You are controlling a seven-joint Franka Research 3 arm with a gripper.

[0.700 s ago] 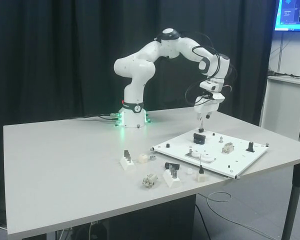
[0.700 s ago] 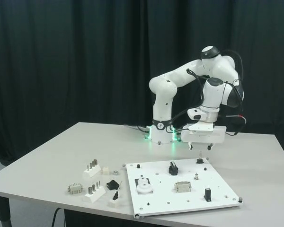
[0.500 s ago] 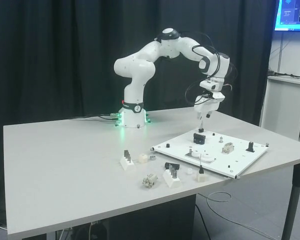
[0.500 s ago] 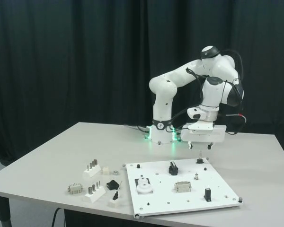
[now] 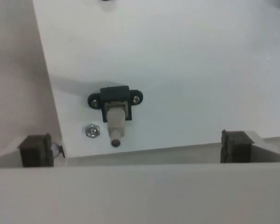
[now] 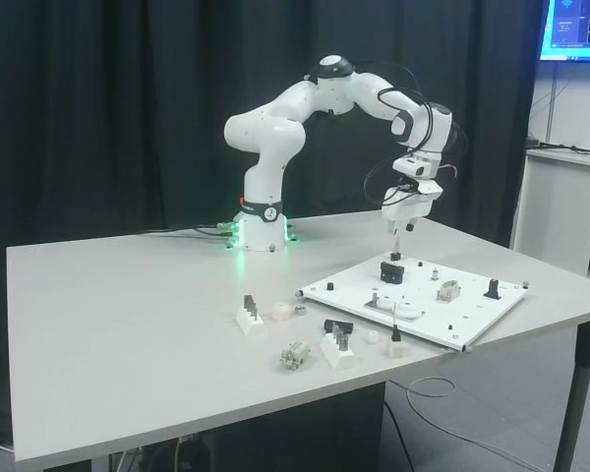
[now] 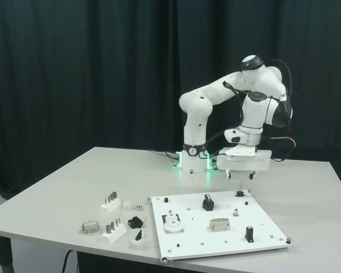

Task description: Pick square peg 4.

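The white seven-joint arm (image 7: 216,99) was bolted at the far side of the flat grey table (image 7: 62,193). Its two-finger gripper (image 7: 240,176) hung above the far edge of the square white assembly board (image 7: 199,236), clear of the board surface.

In the wrist view, the black fingertips (image 5: 35,150) stood wide apart, one at each side of the picture. The gripper (image 5: 135,148) held nothing.

Directly below the gripper, the following parts sat on the board:
- a black flanged socket (image 5: 115,99) fixed by two screws;
- a white cable plug (image 5: 115,122) seated in that socket;
- a small grey hex nut (image 5: 92,131) just beside the plug, near the board edge.

Small grey upright pegs (image 7: 110,197) stood in two white holder blocks (image 7: 112,235) on the table, off the board and beside its edge nearest the second room camera's left. A grey multi-pin connector (image 7: 90,227) lay near these blocks.

The pictures did not show which of these pegs was square peg 4. All of them stood well apart from the gripper (image 6: 401,234), on the opposite side of the board.
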